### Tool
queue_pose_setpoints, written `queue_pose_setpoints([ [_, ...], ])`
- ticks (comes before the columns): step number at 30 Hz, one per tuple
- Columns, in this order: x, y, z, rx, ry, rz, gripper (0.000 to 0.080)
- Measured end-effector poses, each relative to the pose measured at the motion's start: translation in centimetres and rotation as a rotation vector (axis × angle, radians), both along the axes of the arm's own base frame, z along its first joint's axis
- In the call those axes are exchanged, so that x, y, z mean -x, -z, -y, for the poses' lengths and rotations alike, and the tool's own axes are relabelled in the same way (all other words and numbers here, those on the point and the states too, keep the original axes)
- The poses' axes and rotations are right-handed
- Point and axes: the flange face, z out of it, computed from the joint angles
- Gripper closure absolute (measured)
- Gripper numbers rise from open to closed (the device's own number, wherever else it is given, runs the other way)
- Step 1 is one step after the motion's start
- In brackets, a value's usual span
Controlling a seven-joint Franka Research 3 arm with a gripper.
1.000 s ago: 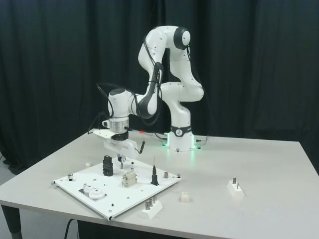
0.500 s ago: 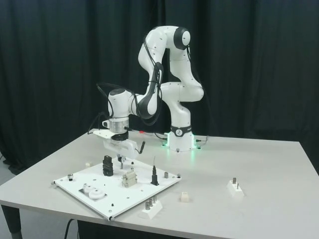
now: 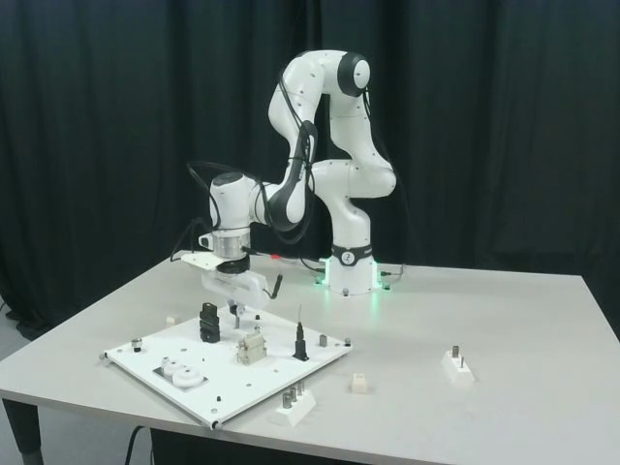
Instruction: Insert square peg 2.
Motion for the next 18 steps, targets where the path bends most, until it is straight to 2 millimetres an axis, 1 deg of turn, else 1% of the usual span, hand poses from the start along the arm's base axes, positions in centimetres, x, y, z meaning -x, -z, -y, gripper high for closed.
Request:
queue_pose_setpoints([
  [18, 0.0, -0.01, 0.42, 0.009, -0.01, 0.012, 0.0732],
])
